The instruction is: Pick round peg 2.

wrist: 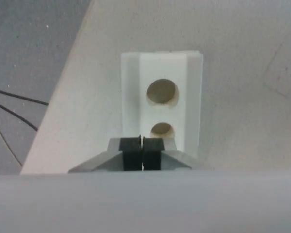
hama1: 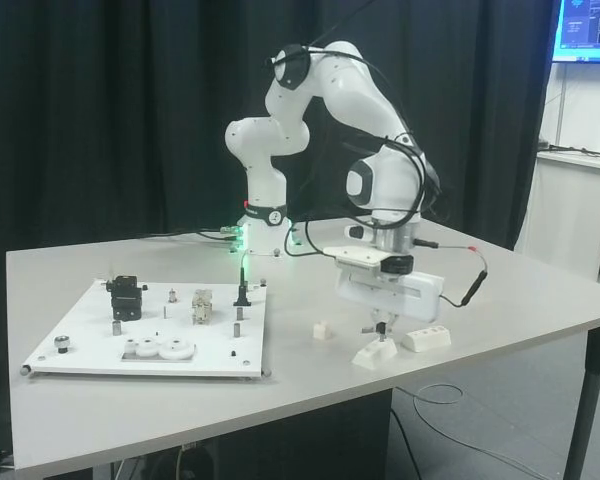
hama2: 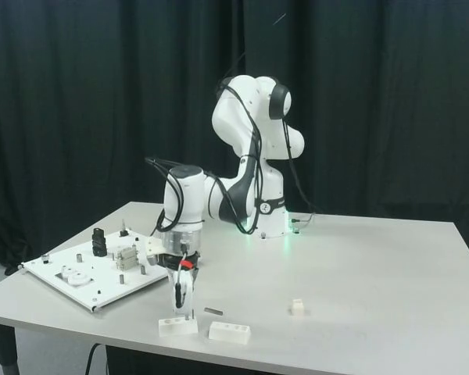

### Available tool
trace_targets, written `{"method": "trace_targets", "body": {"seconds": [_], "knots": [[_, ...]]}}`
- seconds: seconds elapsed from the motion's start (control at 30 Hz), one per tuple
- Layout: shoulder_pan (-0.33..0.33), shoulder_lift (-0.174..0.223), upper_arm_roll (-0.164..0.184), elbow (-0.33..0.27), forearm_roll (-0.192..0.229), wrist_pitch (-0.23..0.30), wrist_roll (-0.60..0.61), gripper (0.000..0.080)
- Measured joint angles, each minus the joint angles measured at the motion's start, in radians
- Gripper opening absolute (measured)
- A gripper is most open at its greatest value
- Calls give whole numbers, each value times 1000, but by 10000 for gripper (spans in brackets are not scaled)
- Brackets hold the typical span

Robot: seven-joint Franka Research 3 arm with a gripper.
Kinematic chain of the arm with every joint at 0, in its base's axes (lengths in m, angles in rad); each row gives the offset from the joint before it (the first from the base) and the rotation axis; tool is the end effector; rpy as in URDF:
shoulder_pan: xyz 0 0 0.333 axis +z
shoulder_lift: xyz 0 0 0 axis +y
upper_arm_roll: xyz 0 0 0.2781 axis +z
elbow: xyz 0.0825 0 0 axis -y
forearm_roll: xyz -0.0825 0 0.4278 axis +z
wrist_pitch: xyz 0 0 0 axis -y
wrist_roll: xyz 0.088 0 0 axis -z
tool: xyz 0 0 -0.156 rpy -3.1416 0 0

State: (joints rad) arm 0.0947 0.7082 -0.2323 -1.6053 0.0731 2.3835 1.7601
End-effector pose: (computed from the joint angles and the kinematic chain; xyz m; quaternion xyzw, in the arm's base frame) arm 0.7113 -0.0878 0.1241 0.5854 -0.8081 0.0654 0.0003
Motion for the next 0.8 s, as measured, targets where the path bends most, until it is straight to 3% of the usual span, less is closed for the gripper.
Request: {"method": "trace_targets", "body": {"seconds": [0.3,0.53,0.57,0.77,0.8], "knots": [[-1,-19,-2,50,-3,-102,-14,1],[-1,-24,-4,77,-20,-145,-25,1],[-1,-25,-5,80,-25,-151,-26,120],[-1,-33,-5,92,-38,-187,-30,120],[-1,-35,-5,92,-38,-193,-30,435]]}}
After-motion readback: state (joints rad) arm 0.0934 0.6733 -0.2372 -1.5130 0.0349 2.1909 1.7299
